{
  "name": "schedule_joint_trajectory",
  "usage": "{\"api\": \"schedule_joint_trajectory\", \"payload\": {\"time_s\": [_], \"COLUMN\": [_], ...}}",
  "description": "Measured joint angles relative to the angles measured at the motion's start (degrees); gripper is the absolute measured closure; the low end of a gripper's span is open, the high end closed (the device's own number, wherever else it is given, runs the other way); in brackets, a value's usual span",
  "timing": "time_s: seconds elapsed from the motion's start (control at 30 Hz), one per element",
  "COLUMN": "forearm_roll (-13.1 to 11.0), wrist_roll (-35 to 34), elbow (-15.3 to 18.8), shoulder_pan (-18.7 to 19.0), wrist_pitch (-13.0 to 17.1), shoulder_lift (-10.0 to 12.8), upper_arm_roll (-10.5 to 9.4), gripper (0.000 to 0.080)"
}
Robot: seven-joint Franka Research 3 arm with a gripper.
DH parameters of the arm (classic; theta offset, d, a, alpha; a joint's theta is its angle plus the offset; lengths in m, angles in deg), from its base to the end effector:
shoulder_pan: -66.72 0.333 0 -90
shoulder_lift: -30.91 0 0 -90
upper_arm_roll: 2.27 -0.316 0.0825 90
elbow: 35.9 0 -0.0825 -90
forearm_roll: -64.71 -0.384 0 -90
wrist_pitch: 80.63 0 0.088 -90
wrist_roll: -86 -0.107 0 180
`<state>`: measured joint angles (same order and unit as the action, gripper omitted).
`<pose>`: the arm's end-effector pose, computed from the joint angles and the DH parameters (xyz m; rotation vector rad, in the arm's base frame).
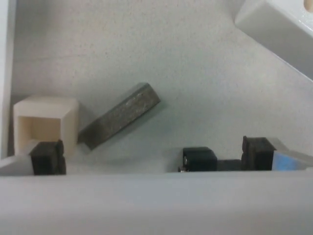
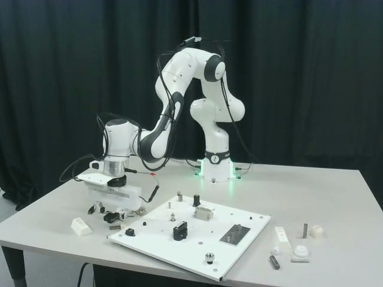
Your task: Remove round peg 2.
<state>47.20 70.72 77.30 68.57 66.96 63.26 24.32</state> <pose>0.5681 -0.2552 0.2168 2.7780 -1.2967 0.1689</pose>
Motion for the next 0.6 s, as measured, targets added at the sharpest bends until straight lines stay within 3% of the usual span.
{"api": "schedule_joint_trajectory", "payload": {"time_s": [0.2, 0.6], "forearm_roll": [0.0, 0.1], "wrist_roll": [1.0, 1.1], "elbow": [-0.6, -0.6], "shoulder_pan": [0.2, 1.2], "wrist_pitch": [-2.7, -12.8], "shoulder_lift": [-0.5, -4.8], "upper_arm_roll": [-0.02, 0.01], "gripper": [0.0003, 0.0003]}}
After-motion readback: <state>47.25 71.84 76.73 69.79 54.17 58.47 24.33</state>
